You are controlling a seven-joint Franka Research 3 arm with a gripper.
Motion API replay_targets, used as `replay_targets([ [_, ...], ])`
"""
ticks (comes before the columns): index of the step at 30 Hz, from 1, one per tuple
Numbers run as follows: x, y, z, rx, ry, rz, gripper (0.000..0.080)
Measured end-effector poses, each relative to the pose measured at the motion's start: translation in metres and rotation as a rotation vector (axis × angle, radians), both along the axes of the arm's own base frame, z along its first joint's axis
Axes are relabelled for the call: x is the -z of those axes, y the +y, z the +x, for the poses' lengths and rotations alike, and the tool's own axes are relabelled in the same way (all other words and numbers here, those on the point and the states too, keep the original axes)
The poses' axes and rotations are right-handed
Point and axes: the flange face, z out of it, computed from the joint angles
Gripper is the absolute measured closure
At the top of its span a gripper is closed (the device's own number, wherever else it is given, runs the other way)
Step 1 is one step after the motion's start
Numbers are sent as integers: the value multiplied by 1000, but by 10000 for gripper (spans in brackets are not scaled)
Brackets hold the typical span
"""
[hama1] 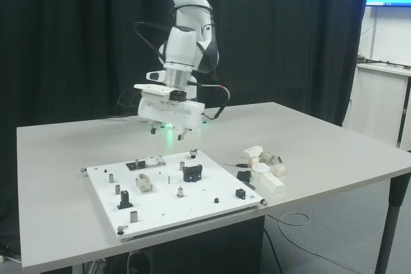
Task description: Remove medium gear.
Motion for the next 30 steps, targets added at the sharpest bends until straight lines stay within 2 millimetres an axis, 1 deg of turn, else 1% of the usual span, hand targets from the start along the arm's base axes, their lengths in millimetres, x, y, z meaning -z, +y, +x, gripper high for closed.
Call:
replay_targets([
  [8,8,-16,-18,105,-59,7,3],
  [16,14,-29,-33,218,-84,55,3],
  [21,17,-34,-39,256,-80,72,3],
  [30,27,-38,-43,254,-47,68,3],
])
